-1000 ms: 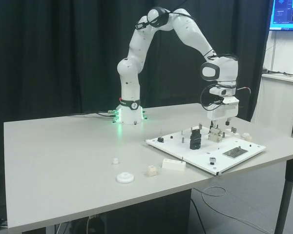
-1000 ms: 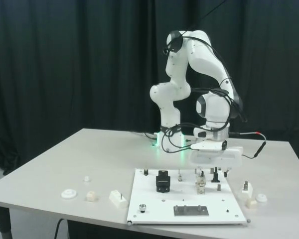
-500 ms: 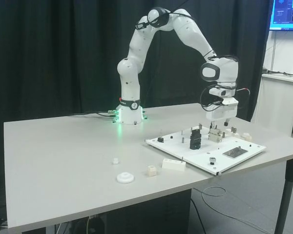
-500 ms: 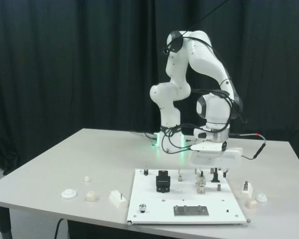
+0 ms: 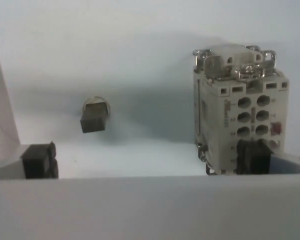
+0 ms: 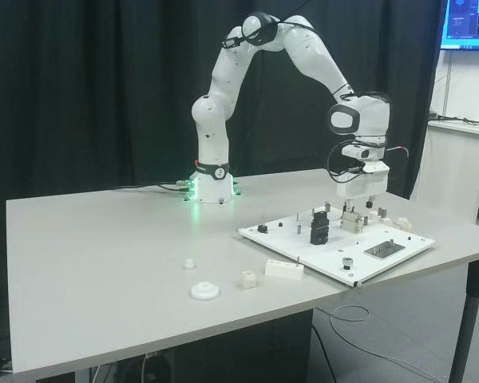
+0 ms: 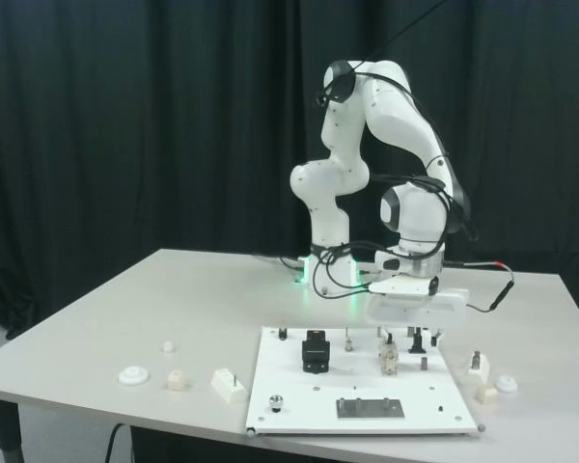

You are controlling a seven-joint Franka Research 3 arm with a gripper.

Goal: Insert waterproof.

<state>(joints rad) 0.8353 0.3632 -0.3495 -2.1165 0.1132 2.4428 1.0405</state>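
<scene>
— Since a second ago your hand (image 6: 358,199) has risen a little off the white board (image 6: 407,243). Do you see it in the first room view?

— Yes. How do its fingers stand?

— Wide apart, holding nothing. In the wrist view your hand (image 5: 145,160) shows one black fingertip (image 5: 38,161) far from the other, with bare board between them. The second fingertip sits in front of the waterproof connector (image 5: 240,110).

— Where is that connector?

— Upright on the board, directly under your hand. Look at the waterproof connector (image 6: 351,220) in the first room view: the fingers hang just above it, not touching. In the second room view the connector (image 7: 390,359) stands at about 3 o'clock from the black block (image 7: 315,350), and your hand (image 7: 406,335) is above it.

— Anything else nearby?

— A small grey peg (image 5: 95,116) stands on the board between your fingertips in the wrist view. On the grey worktop (image 6: 104,247), at about 9 o'clock from the board, lie a white block (image 6: 284,269) and a round white disc (image 6: 203,292), well apart from your hand.
</scene>
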